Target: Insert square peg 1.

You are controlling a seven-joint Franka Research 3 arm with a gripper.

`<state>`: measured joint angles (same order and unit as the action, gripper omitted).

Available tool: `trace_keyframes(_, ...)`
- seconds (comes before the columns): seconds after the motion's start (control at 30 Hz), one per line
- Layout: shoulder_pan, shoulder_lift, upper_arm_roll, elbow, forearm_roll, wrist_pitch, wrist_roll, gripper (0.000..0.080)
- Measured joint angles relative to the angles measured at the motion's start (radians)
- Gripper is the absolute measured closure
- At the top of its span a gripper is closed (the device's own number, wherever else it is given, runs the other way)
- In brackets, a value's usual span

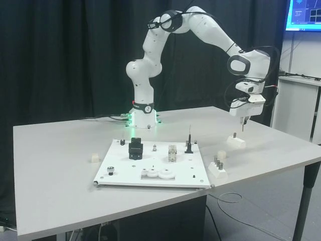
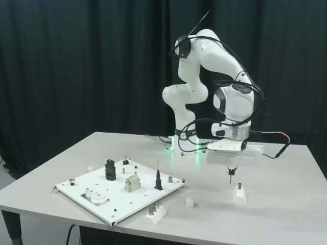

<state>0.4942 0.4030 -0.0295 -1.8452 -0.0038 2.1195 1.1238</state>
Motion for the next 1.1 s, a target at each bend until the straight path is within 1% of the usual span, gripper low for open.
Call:
trace_keyframes(0.33,0.000,0.000,-0.014,0.005,-0.009,-0.002,-0.017,0.0771)
trace_keyframes(0.57,0.000,0.000,-0.031,0.015,-0.018,-0.016,-0.048,0.0771)
trace_keyframes(0.8,0.000,-0.001,-0.056,0.037,-0.024,-0.063,-0.109,0.0771)
trace_keyframes(1.1,-0.002,-0.004,-0.096,0.078,-0.025,-0.150,-0.261,0.0771)
